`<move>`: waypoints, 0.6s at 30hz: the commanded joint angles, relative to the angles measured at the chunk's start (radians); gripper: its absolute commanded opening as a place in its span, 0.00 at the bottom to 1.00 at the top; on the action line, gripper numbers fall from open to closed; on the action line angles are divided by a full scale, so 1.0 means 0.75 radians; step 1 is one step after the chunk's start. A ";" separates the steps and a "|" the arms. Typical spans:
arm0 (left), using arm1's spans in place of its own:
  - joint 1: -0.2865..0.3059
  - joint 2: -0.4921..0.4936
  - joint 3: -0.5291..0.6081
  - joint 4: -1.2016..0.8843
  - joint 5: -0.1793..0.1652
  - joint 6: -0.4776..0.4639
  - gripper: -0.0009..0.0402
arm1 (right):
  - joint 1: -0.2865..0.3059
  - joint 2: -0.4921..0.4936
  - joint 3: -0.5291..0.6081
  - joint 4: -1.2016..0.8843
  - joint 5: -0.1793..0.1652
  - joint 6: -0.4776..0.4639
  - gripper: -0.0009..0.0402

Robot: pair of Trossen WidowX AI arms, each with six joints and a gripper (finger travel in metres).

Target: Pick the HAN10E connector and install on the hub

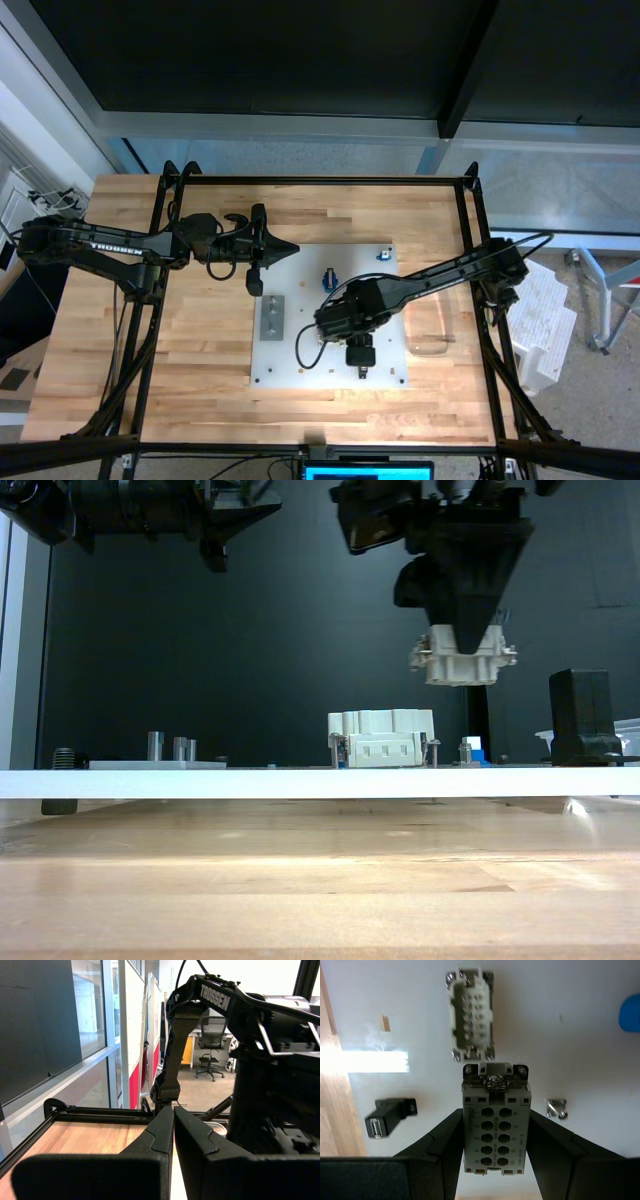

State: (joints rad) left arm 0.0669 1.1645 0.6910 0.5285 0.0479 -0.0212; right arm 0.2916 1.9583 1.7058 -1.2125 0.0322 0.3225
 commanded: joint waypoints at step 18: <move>0.000 0.001 0.000 0.000 0.001 0.000 0.02 | -0.027 0.284 0.382 -0.094 -0.010 -0.117 0.08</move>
State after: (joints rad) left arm 0.0669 1.1645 0.6907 0.5282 0.0479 -0.0212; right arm 0.2710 2.1666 1.9873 -1.2839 0.0242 0.2356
